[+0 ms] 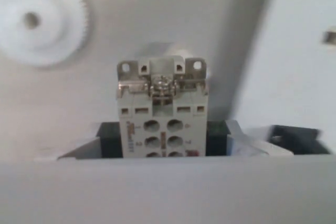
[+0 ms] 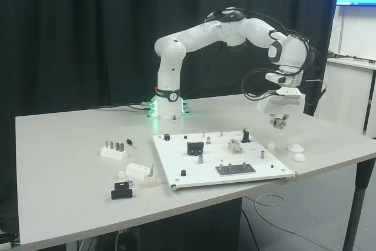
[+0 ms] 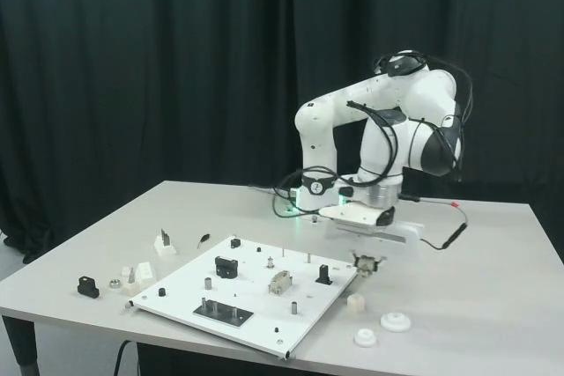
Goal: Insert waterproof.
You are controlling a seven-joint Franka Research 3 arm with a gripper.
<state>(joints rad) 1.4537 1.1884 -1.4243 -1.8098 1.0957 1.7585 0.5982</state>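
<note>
My gripper [image 1: 164, 142] is shut on the waterproof connector [image 1: 161, 106], a white block with round sockets on its face and a metal clip and screw on its end. A black finger pad [image 1: 110, 140] presses on each side of it. From the room cameras, the gripper [image 2: 278, 121] hangs above the grey table just off the right edge of the white assembly board [image 2: 176, 163], with the connector [image 3: 364, 263] small between the fingers. The socket on the board that fits it cannot be picked out.
A white gear [image 1: 39, 17] lies on the table under the gripper, beside the board's edge [image 1: 294, 66]. Two white gears [image 3: 396, 321] [image 3: 365, 336] and a small white block [image 3: 355, 302] lie nearby. Pegs and black parts stand on the board [image 3: 251, 301]; loose fixtures [image 2: 113, 150] sit to its left.
</note>
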